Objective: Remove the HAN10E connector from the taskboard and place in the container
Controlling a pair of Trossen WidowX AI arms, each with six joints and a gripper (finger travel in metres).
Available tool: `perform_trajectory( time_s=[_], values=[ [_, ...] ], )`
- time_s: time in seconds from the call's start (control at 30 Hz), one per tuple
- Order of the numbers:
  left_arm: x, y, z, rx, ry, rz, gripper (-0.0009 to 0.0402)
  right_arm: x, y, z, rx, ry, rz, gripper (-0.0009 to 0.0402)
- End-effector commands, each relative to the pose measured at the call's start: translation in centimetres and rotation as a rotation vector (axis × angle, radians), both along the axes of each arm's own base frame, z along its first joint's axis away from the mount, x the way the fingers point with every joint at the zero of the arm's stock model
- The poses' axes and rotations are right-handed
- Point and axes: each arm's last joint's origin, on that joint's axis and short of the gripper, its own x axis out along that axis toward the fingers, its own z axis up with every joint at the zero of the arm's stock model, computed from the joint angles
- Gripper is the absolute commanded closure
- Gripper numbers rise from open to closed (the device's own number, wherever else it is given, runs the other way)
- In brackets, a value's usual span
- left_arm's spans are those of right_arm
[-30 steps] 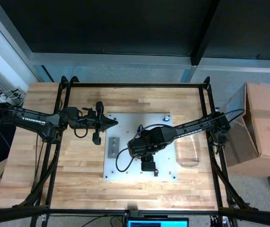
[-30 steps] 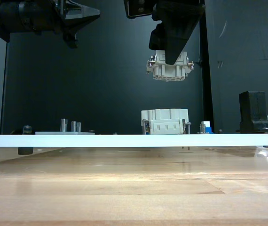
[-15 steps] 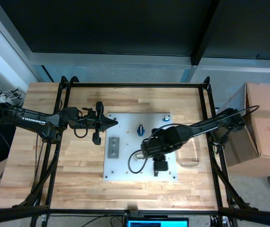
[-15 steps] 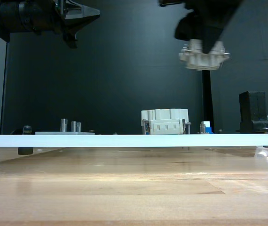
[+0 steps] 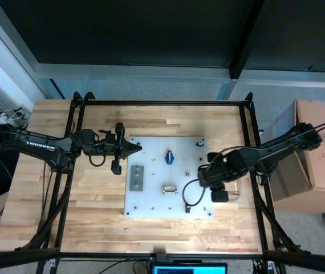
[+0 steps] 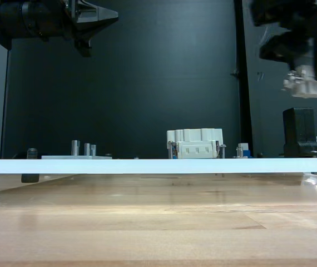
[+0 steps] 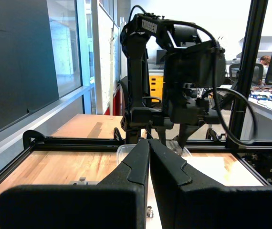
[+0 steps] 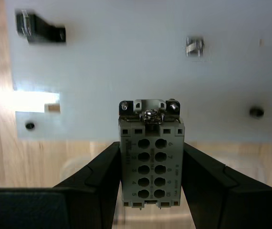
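1. The HAN10E connector (image 8: 150, 160) is held in the right gripper (image 8: 150, 145). It is clear of its seat and off the taskboard (image 5: 151, 201).
2. The right gripper's fingers (image 8: 102, 176) are parted by the connector's width. They press on its two long flanks.
3. In the right wrist view the connector's long axis runs along the gap between the fingers, with the metal clip and screw end farthest from the camera. The face with ten holes in two columns is turned towards the camera.
4. In the low view the connector (image 6: 310, 83) hangs level and broadside to the camera, with its long axis across the view. It is well above the board surface and just over a black block (image 6: 301, 132).
5. In the high view the right gripper (image 5: 216, 181) sits at the board's right edge, beside the clear container (image 5: 235, 191). I cannot tell whether the connector is already over the container's opening.
6. The beige mating base (image 6: 195, 143) stands upright on the board, well apart from the held connector.
7. The left gripper (image 7: 149, 141) is closed, with its fingers (image 7: 136, 167) touching and nothing between them.
8. In the high view the left gripper (image 5: 133, 148) is raised at the board's far left corner, pointing right along the table.
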Motion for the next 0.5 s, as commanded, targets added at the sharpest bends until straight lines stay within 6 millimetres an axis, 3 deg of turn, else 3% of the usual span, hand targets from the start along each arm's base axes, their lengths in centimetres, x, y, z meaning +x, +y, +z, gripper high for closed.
perform_trajectory(
  time_s=[0.03, 0.27, 0.5],
  values=[
    [0.0, 0.0, 0.0, 0.0, 0.0, 0.0, 0.0393, -1.9, -0.2, -0.5, 0.006, 0.002, -0.013, 0.0378],
    [0.0, 0.0, 0.0, 0.0, 0.0, 0.0, 0.0393, -5.4, -0.9, -1.7, 0.012, 0.008, -0.011, 0.0378],
    [0.0, 0.0, 0.0, 0.0, 0.0, 0.0, 0.0393, -7.7, -1.7, -3.3, 0.011, 0.027, -0.034, 0.0377]
  ],
)
